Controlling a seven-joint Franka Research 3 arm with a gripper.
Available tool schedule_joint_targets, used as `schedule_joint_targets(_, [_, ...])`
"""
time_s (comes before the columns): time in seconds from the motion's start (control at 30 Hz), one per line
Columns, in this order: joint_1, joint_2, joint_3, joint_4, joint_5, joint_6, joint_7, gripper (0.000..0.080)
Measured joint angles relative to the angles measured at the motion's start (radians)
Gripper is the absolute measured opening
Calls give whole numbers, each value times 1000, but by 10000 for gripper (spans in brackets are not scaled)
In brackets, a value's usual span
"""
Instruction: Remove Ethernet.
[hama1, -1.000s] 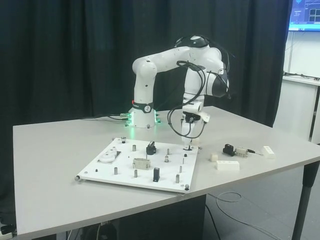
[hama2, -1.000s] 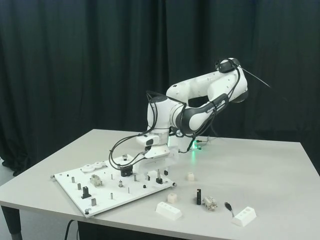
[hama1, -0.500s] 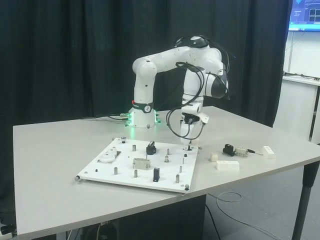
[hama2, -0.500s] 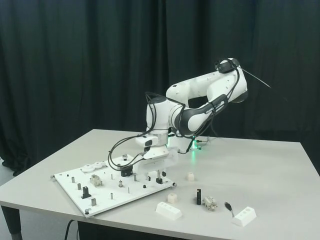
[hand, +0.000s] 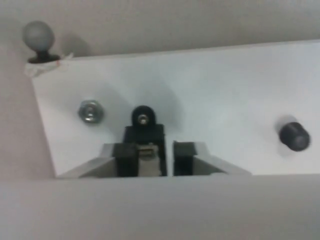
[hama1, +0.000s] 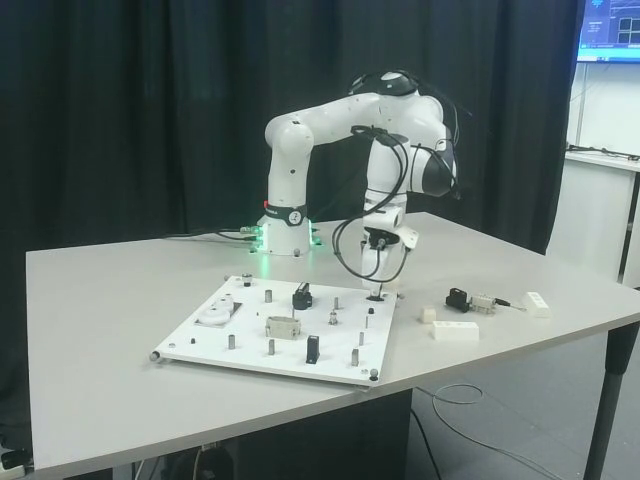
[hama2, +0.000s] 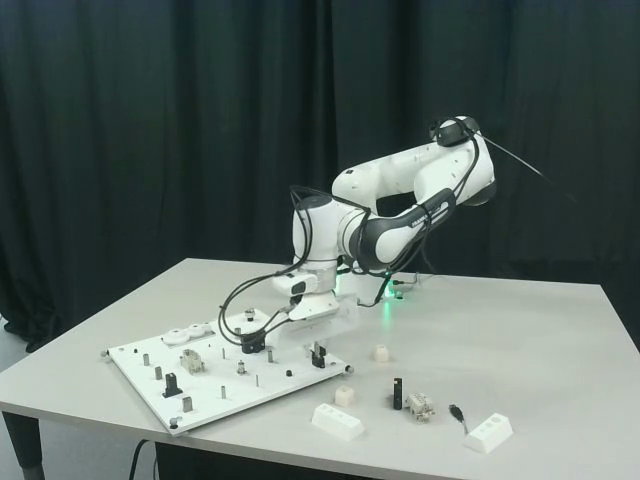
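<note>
The Ethernet plug (hand: 144, 131) is a small black piece with a short stub. It sits between my fingertips (hand: 126, 159), just above the far right corner of the white board (hand: 225, 90). My gripper (hand: 150, 160) is shut on it. In the first room view the gripper (hama1: 376, 284) hangs straight down over that corner of the board (hama1: 250, 335), with the plug (hama1: 375, 293) at its tips. In the second room view the plug (hama2: 320, 354) shows as a black block under the gripper (hama2: 320, 340).
Several short posts and a black fixture (hama1: 301, 296) stand on the board. On the table right of it lie white blocks (hama1: 455, 329), a black connector (hama1: 458, 298) and another white block (hama1: 537, 304). A grey ball knob (hand: 38, 35) marks the board's corner.
The gripper has risen a little over the board's corner, and the black plug has come up with it. Everything else stays where it was.
</note>
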Motion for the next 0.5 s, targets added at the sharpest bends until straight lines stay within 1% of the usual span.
schedule_joint_targets(0.07, [1, 0, -1, 0, -1, -12, -2, 330])
schedule_joint_targets(0.1, [2, 0, -2, 0, -2, -14, -2, 191])
schedule_joint_targets(0.13, [2, 0, -2, -1, -2, -15, -3, 191])
schedule_joint_targets(0.17, [2, 0, -2, -1, -2, -16, -3, 79])
schedule_joint_targets(0.5, [2, 0, -3, -1, -3, -21, -16, 80])
